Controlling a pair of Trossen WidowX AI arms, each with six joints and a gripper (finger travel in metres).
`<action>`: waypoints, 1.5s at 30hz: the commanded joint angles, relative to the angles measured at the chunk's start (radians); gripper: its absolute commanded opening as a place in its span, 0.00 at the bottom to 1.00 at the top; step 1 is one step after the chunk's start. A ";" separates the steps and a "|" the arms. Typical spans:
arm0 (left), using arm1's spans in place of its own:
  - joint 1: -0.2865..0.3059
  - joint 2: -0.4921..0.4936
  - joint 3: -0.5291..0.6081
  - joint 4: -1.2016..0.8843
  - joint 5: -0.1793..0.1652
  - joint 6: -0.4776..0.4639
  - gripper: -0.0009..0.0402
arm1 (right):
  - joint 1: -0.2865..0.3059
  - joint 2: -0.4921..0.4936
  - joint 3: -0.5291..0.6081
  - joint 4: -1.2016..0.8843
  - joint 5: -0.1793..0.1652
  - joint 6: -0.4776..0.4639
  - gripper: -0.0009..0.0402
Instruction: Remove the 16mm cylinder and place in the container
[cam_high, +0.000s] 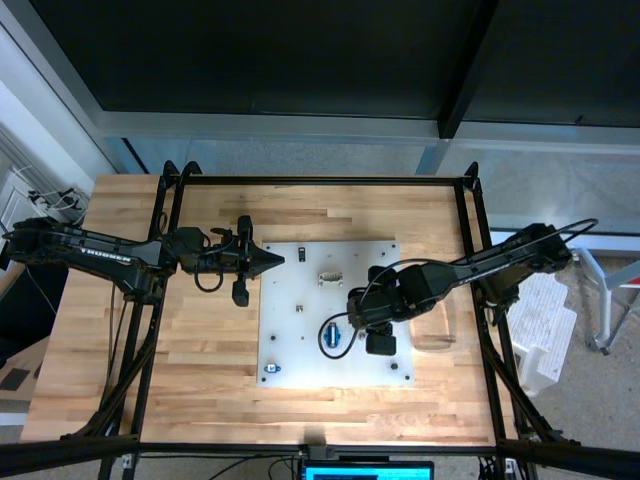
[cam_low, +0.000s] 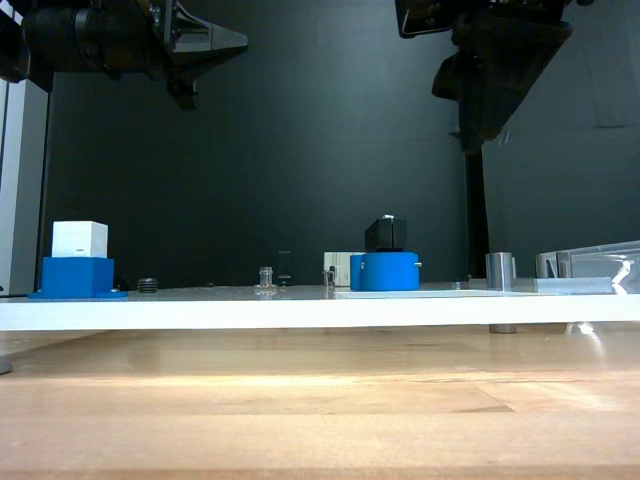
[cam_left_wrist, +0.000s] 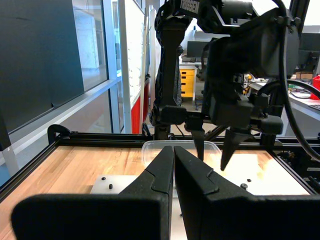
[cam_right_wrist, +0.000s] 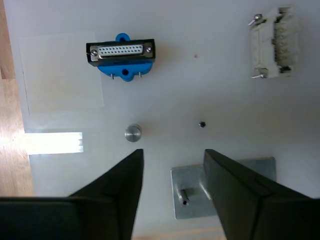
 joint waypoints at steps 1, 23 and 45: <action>0.000 0.000 0.000 0.000 0.000 0.000 0.02 | 0.006 0.031 0.003 0.000 -0.001 -0.002 0.52; 0.000 0.000 0.000 0.000 0.000 0.000 0.02 | 0.040 0.122 -0.080 0.088 -0.034 0.012 0.55; 0.000 0.000 0.000 0.000 0.000 0.000 0.02 | 0.058 0.122 -0.212 0.283 -0.050 0.077 0.49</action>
